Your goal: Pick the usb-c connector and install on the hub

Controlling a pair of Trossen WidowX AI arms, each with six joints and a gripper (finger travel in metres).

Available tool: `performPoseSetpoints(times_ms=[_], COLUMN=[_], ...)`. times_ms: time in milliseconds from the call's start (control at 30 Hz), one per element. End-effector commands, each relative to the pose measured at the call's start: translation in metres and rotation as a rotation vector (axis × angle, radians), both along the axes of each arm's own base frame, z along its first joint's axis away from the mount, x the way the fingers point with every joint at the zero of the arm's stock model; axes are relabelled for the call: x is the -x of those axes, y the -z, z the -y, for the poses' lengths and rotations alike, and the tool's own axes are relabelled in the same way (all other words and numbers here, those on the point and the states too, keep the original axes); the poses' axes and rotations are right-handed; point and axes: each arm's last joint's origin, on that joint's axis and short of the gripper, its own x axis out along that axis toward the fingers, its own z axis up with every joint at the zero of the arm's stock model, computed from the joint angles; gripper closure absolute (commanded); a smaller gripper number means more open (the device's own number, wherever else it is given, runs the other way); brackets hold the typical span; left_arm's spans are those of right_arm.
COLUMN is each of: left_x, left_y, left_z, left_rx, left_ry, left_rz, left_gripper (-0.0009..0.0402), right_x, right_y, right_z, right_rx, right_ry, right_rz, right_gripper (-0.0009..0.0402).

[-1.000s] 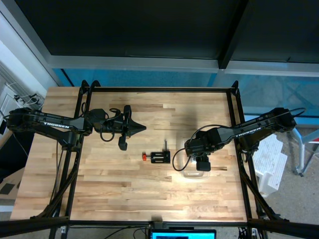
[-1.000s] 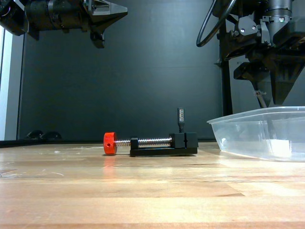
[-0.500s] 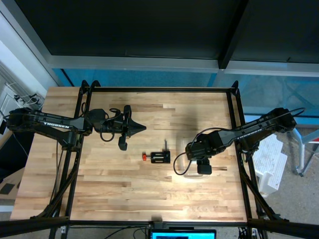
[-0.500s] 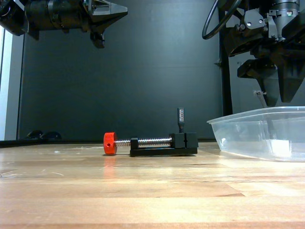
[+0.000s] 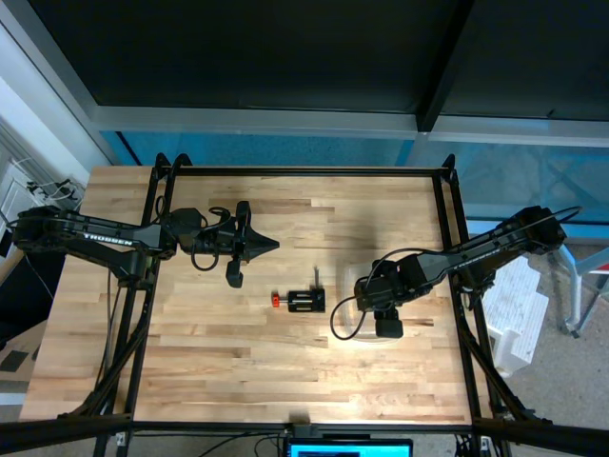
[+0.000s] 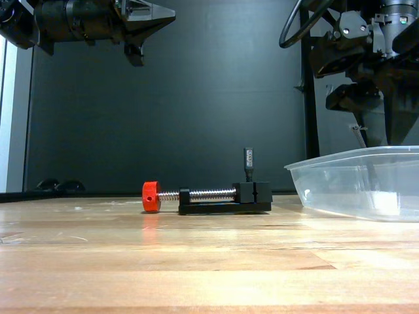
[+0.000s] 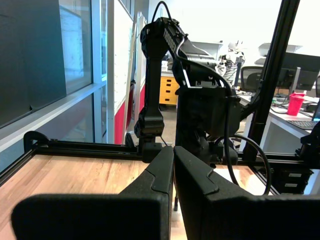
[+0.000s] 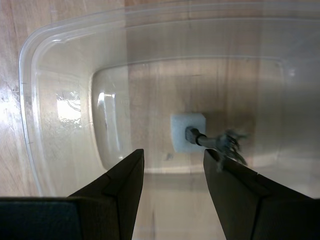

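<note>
The usb-c connector [image 8: 194, 135] lies free on the floor of a clear plastic container [image 8: 60, 75], set in a white square piece with a short cable trailing from it. My right gripper [image 8: 172, 153] hangs open above the container [image 5: 366, 328], its fingers [image 8: 125, 180] apart and clear of the connector. In the high view the right gripper [image 5: 379, 312] points down over the container. A small black clamp [image 5: 304, 301] with a red knob [image 6: 150, 196] holds the hub [image 6: 248, 159] upright. My left gripper [image 5: 272, 245] hovers high at the back left, shut on nothing.
The clamp [image 6: 222, 196] stands just left of the container [image 6: 360, 186] on the wooden table [image 5: 190, 352]. A black frame [image 5: 304, 172] runs around the table's edges. The left gripper [image 6: 167, 12] stays well above the tabletop.
The right gripper has shifted a little toward the table's near edge over the container. The left arm, clamp and connector have not moved.
</note>
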Motion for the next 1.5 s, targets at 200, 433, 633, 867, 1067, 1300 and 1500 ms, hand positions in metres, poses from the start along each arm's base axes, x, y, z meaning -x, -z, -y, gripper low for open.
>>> performPoseSetpoints(times_ms=[200,433,633,867,1067,1300,1500], left_x=[0.000,0.000,0.000,0.000,0.000,0.000,0.000], left_y=[0.000,0.000,0.000,0.000,0.000,0.000,0.000], left_z=[0.000,0.000,0.000,0.000,0.000,0.000,0.000], left_rx=[0.000,0.000,0.000,0.000,0.000,0.000,0.000], left_ry=[0.000,0.000,0.000,0.000,0.000,0.000,0.000], left_rz=[0.000,0.000,0.000,0.000,0.000,0.000,0.000], left_gripper=[0.0393,0.0393,0.0393,0.0393,0.0393,0.0393,0.0393], right_x=[0.002,0.002,0.003,0.006,0.006,0.006,0.005], right_y=[0.007,0.011,0.018,0.025,0.026,0.026,0.026], right_z=[-0.001,-0.001,-0.001,-0.001,-0.001,0.000,0.000], right_rx=[-0.018,-0.021,-0.029,-0.024,-0.023,-0.007,-0.007], right_ry=[0.008,0.006,0.007,0.011,0.010,0.013,0.011], right_rz=[-0.002,0.006,0.017,0.015,0.015,0.021,0.025], right_gripper=[0.0229,0.0229,0.0229,0.0229,0.0245,0.0302,0.0337])
